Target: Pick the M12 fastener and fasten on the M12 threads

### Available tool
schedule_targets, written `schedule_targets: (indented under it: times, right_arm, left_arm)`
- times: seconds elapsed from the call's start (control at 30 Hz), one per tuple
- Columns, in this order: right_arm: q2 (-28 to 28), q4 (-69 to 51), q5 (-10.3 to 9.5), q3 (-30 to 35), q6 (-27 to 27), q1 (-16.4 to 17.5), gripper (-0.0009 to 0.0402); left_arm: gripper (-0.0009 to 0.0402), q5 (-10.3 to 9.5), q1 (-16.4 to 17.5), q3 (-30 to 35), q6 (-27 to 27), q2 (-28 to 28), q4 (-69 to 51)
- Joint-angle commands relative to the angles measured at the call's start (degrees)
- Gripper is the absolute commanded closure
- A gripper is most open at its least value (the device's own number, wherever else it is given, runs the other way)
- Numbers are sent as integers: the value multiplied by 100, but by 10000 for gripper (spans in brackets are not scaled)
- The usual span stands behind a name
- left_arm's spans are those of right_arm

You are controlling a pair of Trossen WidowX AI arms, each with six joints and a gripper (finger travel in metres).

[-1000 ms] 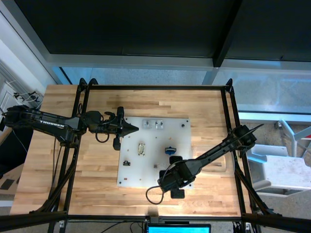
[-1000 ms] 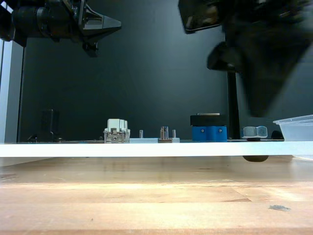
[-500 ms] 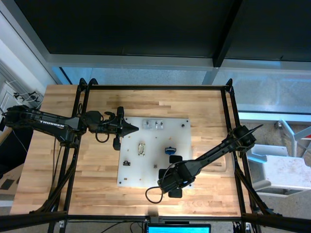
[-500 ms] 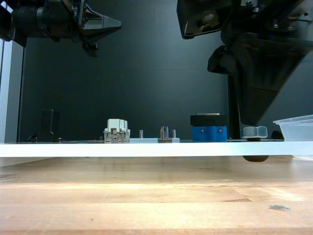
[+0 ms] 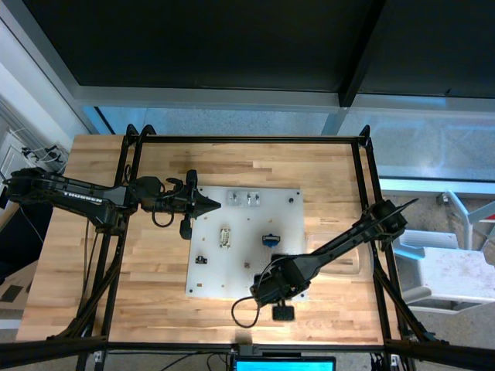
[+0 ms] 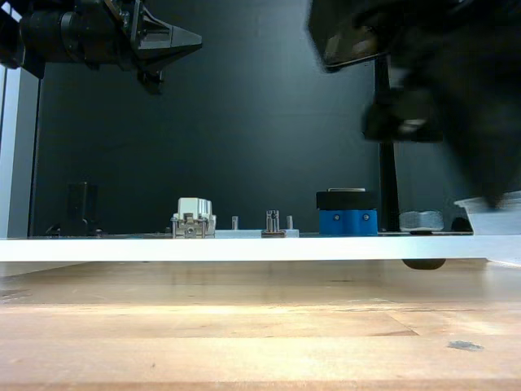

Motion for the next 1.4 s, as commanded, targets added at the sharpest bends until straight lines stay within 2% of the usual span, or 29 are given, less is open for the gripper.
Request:
schedule_targets:
  times: [0.03,0.2,0.27,0.53,0.63,0.93,1.03,1.07,1.1,1.2,1.23,1.27,1.4]
  right_arm:
    - [-50,-81,-240,7,-20,15,393]
    - [-83,-125,-63,7,7,20,393]
    - [-109,-136,138,7,17,22,393]
    - [-201,-144,1563,11,210,20,393]
    - [-136,-142,1849,0,299,20,393]
    - [81,4,1829,-22,319,24,393]
    - [79,39,1718,-22,315,24,393]
    - [70,37,1552,-20,310,22,393]
    - [57,28,1272,-17,267,24,393]
    - [-15,9,168,-13,87,20,393]
    - [-44,-13,-7,-13,61,20,393]
    - [-76,-44,-24,-13,55,20,393]
    - [-116,-157,184,-13,39,20,393]
  left_arm:
    - [393,2,2,0,0,0,2]
    - [393,2,0,0,0,0,0]
    - [393,2,0,0,0,0,0]
    - [393,2,0,0,0,0,2]
    - [393,2,0,0,0,0,0]
    - [393,2,2,0,0,0,2]
    - [393,2,0,0,0,0,0]
    - [393,2,2,0,0,0,2]
    - [393,2,0,0,0,0,2]
    - [393,2,2,0,0,0,0]
    - [393,2,0,0,0,0,0]
    - [393,2,2,0,0,0,0]
    - [393,2,2,0,0,0,2]
